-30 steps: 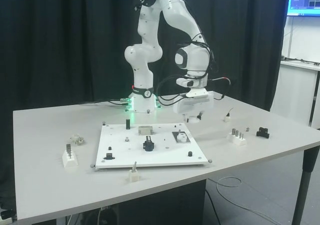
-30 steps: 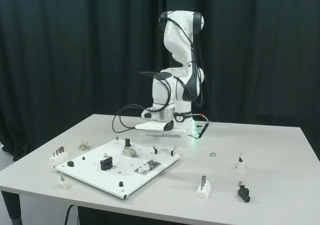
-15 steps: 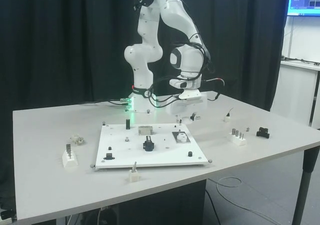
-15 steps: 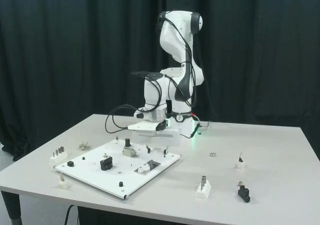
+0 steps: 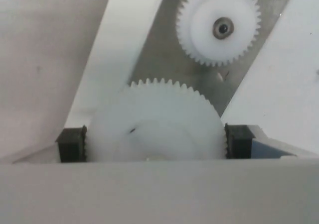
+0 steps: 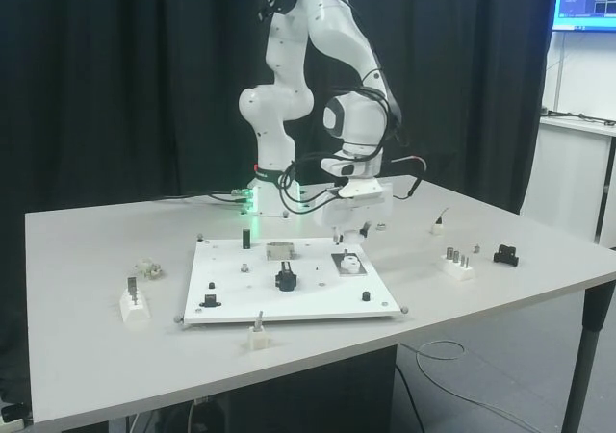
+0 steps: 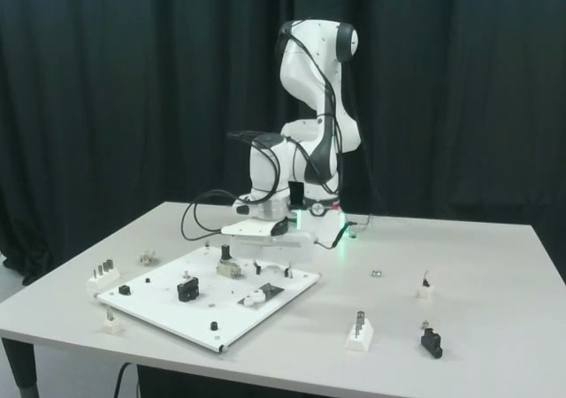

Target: Insert large gear.

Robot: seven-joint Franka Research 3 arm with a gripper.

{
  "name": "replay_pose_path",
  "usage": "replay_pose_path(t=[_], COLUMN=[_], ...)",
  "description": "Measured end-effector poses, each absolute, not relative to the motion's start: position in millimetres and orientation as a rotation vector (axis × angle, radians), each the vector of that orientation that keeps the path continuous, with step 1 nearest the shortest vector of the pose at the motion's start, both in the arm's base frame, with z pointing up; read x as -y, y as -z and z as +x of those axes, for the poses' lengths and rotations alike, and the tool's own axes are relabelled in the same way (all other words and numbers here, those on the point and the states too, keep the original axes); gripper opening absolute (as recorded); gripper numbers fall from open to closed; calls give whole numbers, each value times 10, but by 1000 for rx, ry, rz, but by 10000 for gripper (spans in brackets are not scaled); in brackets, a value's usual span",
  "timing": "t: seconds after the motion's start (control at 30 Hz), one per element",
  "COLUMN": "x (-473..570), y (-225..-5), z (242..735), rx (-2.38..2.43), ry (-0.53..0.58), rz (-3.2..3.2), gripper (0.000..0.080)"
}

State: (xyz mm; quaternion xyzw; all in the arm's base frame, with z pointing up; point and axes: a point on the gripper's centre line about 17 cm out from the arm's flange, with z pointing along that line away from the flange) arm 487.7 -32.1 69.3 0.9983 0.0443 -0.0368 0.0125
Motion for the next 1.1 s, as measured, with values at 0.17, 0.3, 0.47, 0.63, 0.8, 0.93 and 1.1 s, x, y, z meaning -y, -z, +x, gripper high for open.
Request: replay_pose_path(t=[0.17, 0.3, 0.47, 0.63, 0.8, 0.93, 1.1], x=[357, 383, 407, 413, 403, 390, 378], y=[-644, -606, -558, -525, -502, -485, -473], z=[4888, 4904, 4913, 4910, 4913, 4919, 4922], rx=[-140, -143, -142, -138, -139, -141, -150], ry=[109, 101, 97, 100, 98, 93, 90], rz=[3106, 3102, 3099, 3100, 3108, 3119, 3128], gripper=[593, 593, 593, 593, 593, 593, 593])
